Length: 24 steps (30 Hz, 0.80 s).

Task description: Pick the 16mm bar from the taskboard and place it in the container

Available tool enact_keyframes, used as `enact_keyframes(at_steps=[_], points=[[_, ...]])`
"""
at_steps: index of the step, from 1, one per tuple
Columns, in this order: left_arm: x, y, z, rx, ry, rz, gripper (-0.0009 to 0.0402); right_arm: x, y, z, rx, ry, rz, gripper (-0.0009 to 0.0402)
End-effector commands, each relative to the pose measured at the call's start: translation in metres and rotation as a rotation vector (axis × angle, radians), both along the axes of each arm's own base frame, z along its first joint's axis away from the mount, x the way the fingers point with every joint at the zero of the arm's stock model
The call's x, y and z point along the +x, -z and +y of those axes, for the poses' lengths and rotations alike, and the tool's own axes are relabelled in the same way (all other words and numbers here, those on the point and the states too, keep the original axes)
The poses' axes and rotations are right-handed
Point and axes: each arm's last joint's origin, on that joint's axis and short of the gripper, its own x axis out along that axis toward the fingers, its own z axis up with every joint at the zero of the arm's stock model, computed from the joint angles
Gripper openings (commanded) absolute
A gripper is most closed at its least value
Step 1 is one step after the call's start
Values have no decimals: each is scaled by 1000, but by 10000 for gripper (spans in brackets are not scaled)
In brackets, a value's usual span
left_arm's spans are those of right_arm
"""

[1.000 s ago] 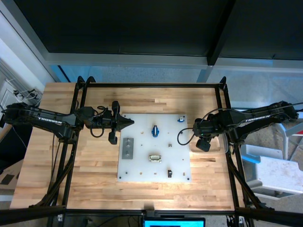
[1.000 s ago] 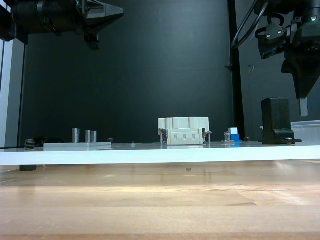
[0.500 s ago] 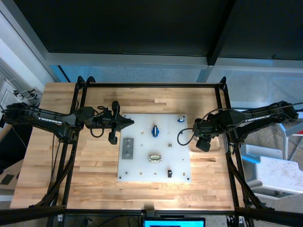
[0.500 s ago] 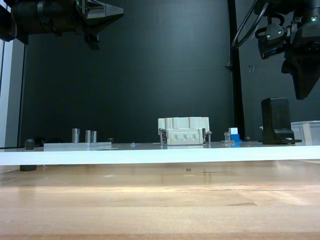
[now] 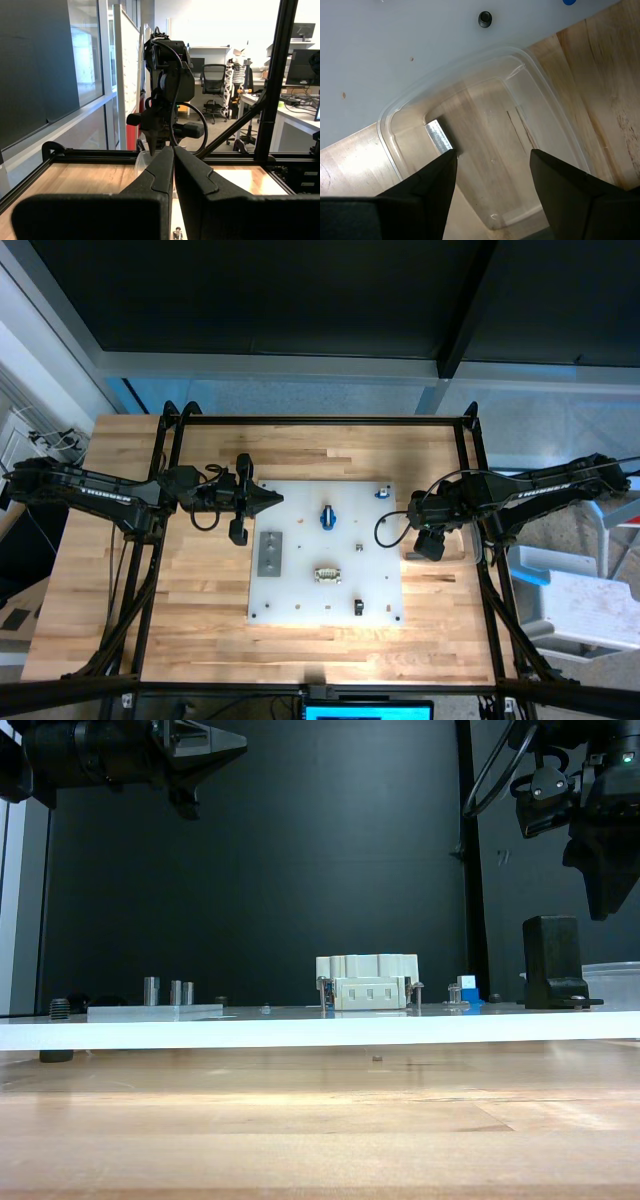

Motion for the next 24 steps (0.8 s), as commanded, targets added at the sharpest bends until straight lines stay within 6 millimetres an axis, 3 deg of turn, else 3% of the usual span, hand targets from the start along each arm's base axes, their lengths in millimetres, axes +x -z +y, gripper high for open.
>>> enact_keyframes(at_steps=[1,24], points=[[0,0,0,0,0,0,0,0,0,0,0,-1,0,216],[0,0,0,0,0,0,0,0,0,1,9,-4,-2,220]])
